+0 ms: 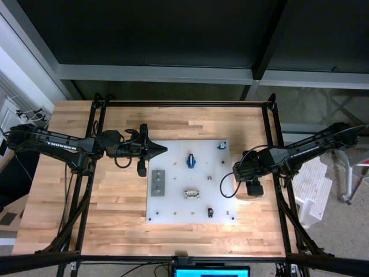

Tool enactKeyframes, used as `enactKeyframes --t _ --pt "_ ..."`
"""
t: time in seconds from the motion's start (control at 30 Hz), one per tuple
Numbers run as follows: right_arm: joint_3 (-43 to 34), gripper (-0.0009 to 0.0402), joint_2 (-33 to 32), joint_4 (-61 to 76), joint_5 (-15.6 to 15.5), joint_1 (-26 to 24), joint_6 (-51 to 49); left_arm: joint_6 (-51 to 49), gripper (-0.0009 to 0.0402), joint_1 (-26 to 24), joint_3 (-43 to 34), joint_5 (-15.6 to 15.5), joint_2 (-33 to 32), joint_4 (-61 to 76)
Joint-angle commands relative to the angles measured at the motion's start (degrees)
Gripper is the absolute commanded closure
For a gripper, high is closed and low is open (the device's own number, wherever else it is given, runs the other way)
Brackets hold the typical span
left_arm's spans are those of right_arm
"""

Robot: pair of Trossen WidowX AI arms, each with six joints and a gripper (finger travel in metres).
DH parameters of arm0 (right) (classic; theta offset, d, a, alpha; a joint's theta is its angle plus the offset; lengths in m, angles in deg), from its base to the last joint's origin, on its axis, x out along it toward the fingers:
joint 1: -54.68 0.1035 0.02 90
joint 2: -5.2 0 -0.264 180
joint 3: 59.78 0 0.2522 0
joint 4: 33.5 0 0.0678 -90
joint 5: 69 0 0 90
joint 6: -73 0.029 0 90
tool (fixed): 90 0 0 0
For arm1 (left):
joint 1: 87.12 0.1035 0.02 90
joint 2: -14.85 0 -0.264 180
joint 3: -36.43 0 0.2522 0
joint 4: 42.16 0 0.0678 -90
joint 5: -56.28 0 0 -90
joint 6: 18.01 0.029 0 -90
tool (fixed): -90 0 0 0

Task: Pick the 16mm bar and install on taskboard

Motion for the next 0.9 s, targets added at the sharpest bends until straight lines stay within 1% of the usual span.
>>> enactKeyframes --t 0.03,0.3,0.43,0.6,0.63,0.7,0.9 --pt "0.2 0.0150 -0.8 -0.2 0.0 0.0 0.1 0.0 0.0393 0.0 0.0 0.0 0.0 0.0" --pt "0.2 0.0150 -2.0 -0.7 0.0 0.0 0.3 0.0 0.0393 0.0 0.0 0.0 0.0 0.0" --pt "0.2 0.0159 -2.0 -1.2 0.0 -0.1 0.5 0.0 0.0393 0.0 0.0 0.0 0.0 0.0" --pt "0.3 0.0185 -2.0 -1.5 0.1 -0.1 0.6 0.0 0.0393 0.0 0.0 0.0 0.0 0.0" --pt "0.3 0.0191 -2.0 -1.5 0.3 -0.1 0.7 0.0 0.0392 0.0 0.0 0.0 0.0 0.0" --pt "0.3 0.0205 -2.0 -1.4 1.7 -0.2 1.2 0.0 0.0393 0.0 0.0 0.0 0.0 0.0" --pt "0.3 0.0248 -2.0 -1.3 2.1 -0.2 1.3 0.0 0.0392 0.0 0.0 0.0 0.0 0.0"
